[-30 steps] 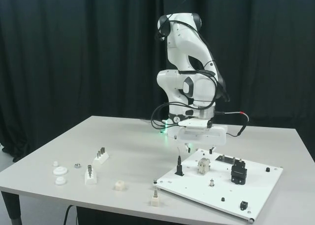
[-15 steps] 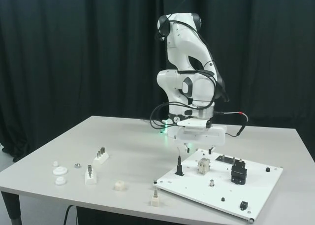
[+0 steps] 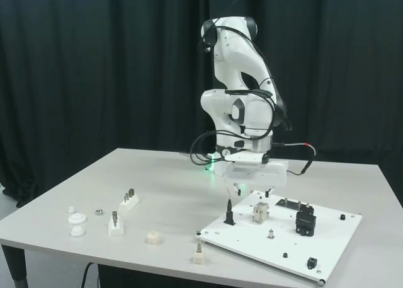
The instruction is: Pick bolt 4.
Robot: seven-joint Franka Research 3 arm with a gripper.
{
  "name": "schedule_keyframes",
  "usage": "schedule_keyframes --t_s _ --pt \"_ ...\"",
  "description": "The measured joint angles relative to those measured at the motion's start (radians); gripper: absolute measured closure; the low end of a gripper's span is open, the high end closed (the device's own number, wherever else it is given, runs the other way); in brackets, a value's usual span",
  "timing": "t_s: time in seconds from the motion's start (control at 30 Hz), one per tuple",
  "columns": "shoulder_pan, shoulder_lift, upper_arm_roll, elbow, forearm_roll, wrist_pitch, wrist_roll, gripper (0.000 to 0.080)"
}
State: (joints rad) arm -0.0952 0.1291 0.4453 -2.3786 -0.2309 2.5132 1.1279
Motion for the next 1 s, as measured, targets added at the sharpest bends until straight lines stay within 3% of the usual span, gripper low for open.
schedule_keyframes --t_s 0.53,1.0 --pt "-0.035 -0.007 -0.002 0.014 -0.008 -0.015 -0.049 0.0003" --pt "-0.140 -0.070 -0.023 0.058 -0.012 -0.131 -0.200 0.0003"
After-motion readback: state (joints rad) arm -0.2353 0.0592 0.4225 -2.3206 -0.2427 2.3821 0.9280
